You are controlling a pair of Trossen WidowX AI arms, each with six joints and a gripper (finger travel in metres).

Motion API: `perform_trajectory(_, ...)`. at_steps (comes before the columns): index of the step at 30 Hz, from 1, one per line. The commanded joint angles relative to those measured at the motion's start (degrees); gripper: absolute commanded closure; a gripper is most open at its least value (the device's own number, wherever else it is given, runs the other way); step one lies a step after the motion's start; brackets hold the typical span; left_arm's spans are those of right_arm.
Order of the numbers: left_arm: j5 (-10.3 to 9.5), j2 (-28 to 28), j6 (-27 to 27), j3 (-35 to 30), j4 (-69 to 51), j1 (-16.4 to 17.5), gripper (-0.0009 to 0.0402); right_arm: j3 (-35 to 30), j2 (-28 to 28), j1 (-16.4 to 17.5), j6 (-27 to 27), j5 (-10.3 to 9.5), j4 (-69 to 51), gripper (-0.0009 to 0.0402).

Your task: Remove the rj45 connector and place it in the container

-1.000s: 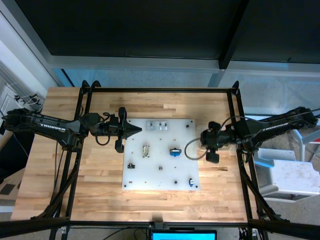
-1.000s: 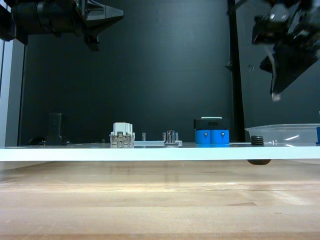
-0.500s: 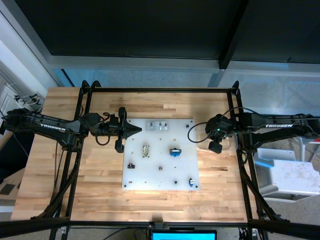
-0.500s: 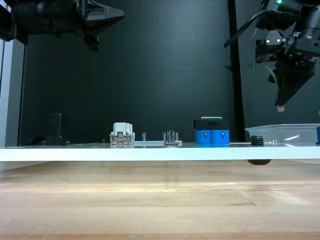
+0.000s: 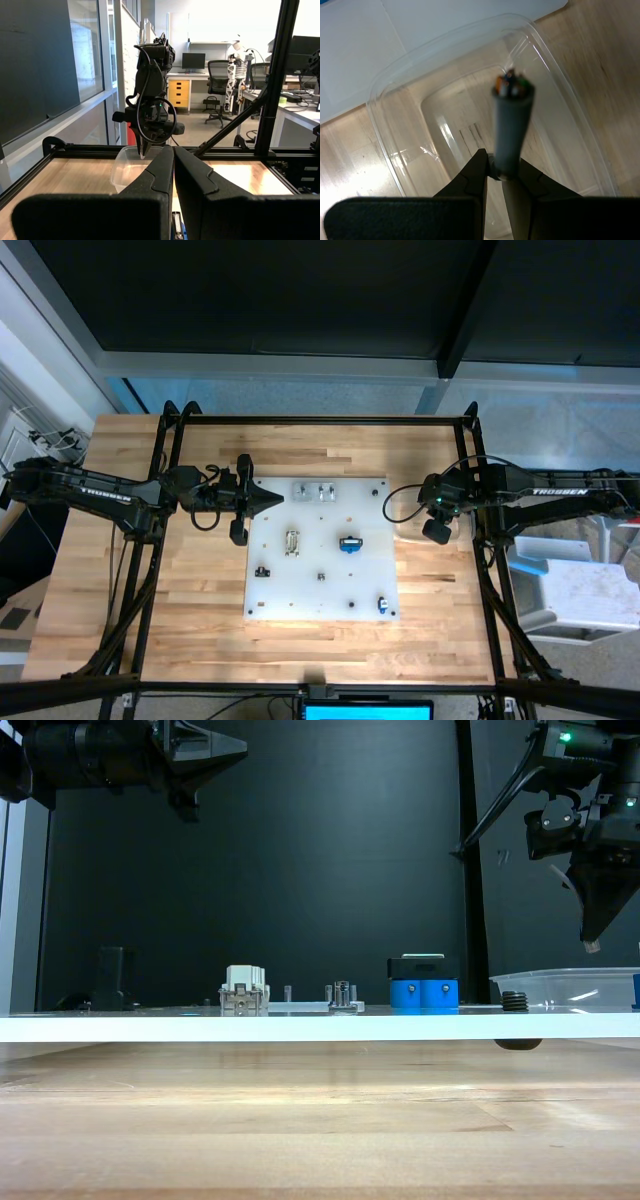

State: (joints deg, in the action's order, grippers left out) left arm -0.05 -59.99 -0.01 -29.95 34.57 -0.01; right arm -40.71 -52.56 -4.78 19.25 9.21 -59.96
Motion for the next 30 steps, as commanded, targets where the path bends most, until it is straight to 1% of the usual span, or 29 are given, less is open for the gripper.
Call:
perform_trajectory(1, 0.02, 0.00, 0.00, 0.00, 0.00, 0.00, 0.0393, -0.02, -0.04, 0.04, 1.09, 0.26, -0.17, 0.0341)
perform_trajectory(10, 0.02, 0.00, 0.00, 0.00, 0.02, 0.02, 0.0393, -0.02, -0.04, 0.02, 1.27, 0.26, -0.17, 0.0257)
perform_trajectory(16, 0.02, 0.00, 0.00, 0.00, 0.00, 0.00, 0.0393, -0.02, -0.04, 0.02, 1.51, 0.35, -0.07, 0.0212)
perform_trajectory(23, 0.02, 0.00, 0.00, 0.00, 0.00, 0.02, 0.0393, -0.02, -0.04, 0.02, 1.51, 0.31, -0.11, 0.0180)
perform_trajectory(30, 0.02, 0.00, 0.00, 0.00, 0.00, 0.02, 0.0393, -0.02, -0.04, 0.02, 1.51, 0.31, -0.13, 0.0168)
